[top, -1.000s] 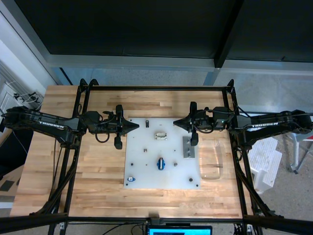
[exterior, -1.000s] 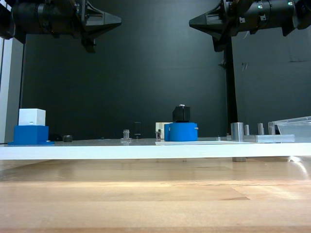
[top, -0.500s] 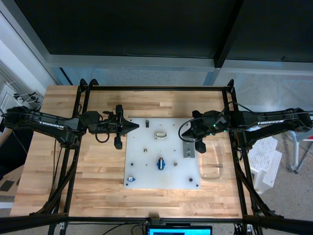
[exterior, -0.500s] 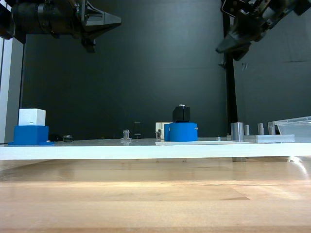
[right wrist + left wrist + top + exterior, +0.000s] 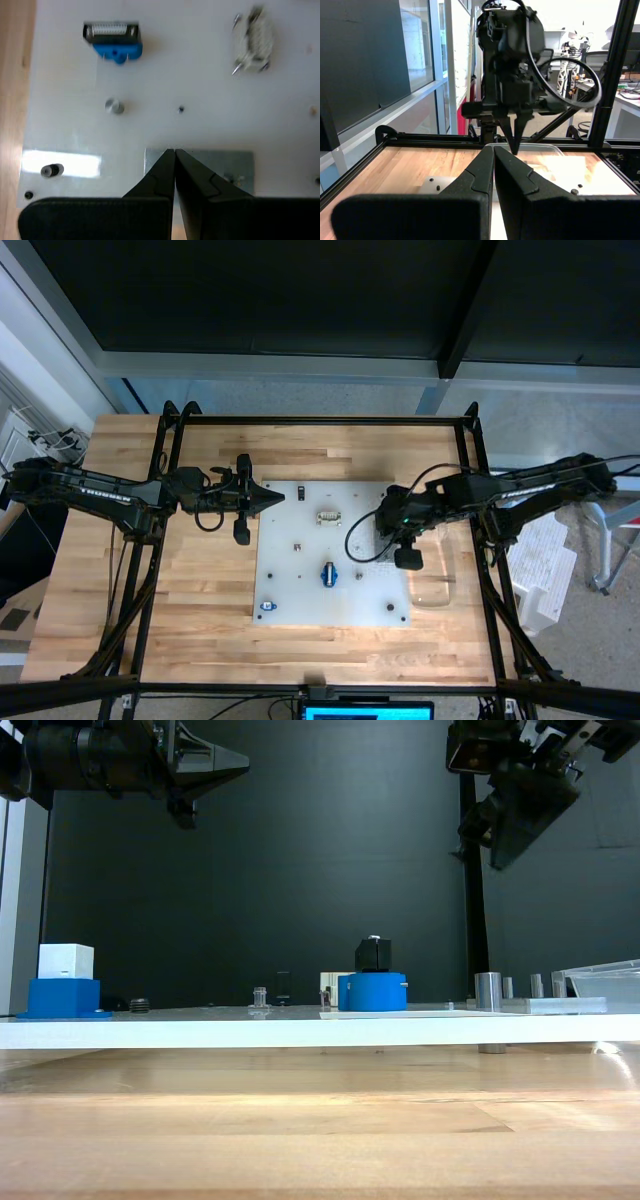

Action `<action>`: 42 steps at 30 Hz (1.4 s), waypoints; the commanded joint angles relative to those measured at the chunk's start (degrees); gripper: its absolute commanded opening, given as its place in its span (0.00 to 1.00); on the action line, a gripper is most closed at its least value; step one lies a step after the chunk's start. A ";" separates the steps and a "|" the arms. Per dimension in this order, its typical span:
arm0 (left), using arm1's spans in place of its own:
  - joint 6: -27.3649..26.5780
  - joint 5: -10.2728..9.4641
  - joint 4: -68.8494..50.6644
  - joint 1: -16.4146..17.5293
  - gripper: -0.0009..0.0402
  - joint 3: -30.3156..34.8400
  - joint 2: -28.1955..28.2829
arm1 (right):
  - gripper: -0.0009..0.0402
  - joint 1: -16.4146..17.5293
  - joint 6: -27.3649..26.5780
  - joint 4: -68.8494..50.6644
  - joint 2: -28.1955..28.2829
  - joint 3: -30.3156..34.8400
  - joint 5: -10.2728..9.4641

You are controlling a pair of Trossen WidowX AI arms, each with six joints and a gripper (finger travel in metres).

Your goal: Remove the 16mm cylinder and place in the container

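Observation:
The 16mm cylinder (image 5: 359, 576) is a small silver peg standing in the white board (image 5: 295, 585), just right of the blue fitting (image 5: 329, 575). It also shows in the right wrist view (image 5: 115, 106) and in the low view (image 5: 488, 990). The clear container (image 5: 441, 571) lies beside the board's right edge. My right gripper (image 5: 389, 527) points down, shut and holding nothing, high above the grey block (image 5: 220, 162) and well above the board (image 5: 498, 860). My left gripper (image 5: 278, 499) hovers shut at the board's far left corner, holding nothing.
A white connector (image 5: 328, 517) sits at the board's far side. A black screw (image 5: 388, 608) and a small blue-and-white part (image 5: 265, 607) are near its front edge. Thin pegs stand on the grey block (image 5: 555, 1005). A black frame rings the table.
The right arm has swung from level to pointing steeply down and moved nearer, over the grey block. Its fingers stay shut. The left arm has not moved.

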 commanded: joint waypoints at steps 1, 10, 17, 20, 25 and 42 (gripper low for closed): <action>0.00 0.00 0.02 0.02 0.02 0.02 0.02 | 0.02 1.16 0.72 -2.47 3.58 2.10 0.04; 0.00 0.00 0.04 0.00 0.02 0.02 0.02 | 0.04 4.22 -0.33 -5.38 12.48 7.82 0.02; 0.00 0.00 0.02 0.00 0.02 0.02 0.02 | 0.15 4.98 -2.43 -6.47 17.77 11.89 0.17; 0.00 0.02 0.02 0.02 0.02 0.02 0.02 | 0.20 5.16 -2.36 -6.45 19.76 13.35 0.31; 0.00 0.00 0.02 0.00 0.02 0.02 0.02 | 0.26 5.90 -2.05 -7.39 22.80 16.22 1.64; 0.00 0.02 0.04 0.02 0.02 0.02 0.02 | 0.32 8.50 3.54 -7.56 26.36 17.86 4.31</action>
